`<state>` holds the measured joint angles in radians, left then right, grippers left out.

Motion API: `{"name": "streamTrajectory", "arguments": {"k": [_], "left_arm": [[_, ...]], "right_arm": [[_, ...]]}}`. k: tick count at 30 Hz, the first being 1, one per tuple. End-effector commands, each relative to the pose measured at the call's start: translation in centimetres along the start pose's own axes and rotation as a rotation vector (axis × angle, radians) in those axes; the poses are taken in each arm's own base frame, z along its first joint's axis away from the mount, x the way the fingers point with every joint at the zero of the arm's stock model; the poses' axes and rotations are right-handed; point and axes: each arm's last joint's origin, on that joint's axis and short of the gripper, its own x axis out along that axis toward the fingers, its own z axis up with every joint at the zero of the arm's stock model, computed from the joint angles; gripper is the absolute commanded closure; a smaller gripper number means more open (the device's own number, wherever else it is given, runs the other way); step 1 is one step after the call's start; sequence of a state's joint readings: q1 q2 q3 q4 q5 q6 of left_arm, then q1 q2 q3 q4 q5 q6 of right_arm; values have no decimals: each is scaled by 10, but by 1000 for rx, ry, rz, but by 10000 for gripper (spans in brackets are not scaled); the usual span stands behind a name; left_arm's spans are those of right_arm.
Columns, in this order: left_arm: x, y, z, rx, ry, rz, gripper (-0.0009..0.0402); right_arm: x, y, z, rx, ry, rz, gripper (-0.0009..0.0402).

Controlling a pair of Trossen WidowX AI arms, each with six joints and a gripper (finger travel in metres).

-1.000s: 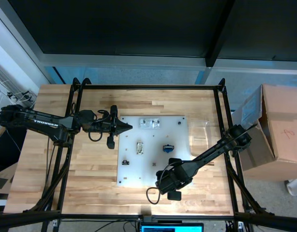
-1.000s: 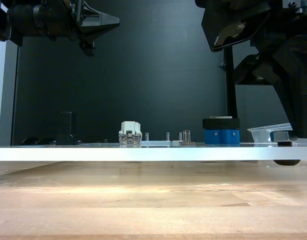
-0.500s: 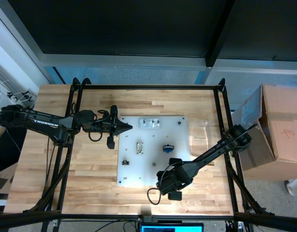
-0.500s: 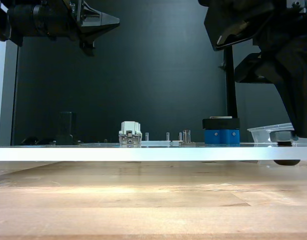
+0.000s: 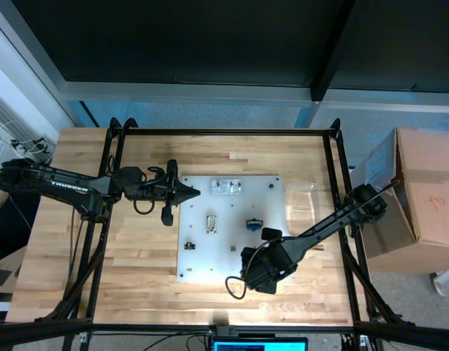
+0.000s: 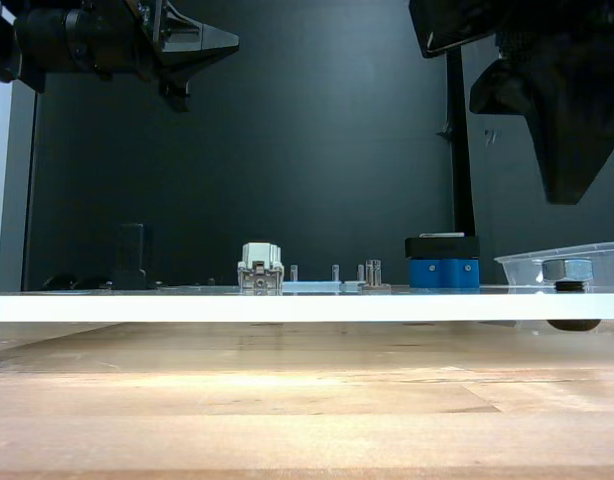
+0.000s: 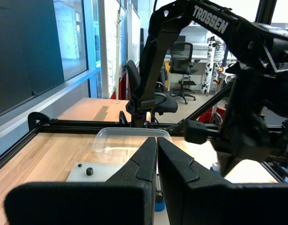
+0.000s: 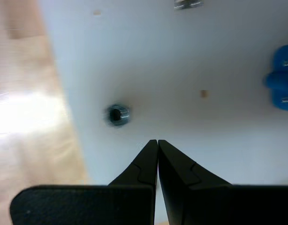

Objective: Unfasten the M12 nut and place it in the container

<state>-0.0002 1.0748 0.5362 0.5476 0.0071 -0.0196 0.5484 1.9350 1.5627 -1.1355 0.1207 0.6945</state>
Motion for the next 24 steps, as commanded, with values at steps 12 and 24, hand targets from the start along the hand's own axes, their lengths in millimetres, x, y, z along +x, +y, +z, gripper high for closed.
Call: {"name": "streamTrajectory", "arguments": {"k": [12,24], "left_arm": [[0,0,0,0,1,0,393],[0,0,0,0,0,0,393]], "right_arm": [[16,15,7,-108,58,165,393],[38,11,5,-142,72,151,393]]}}
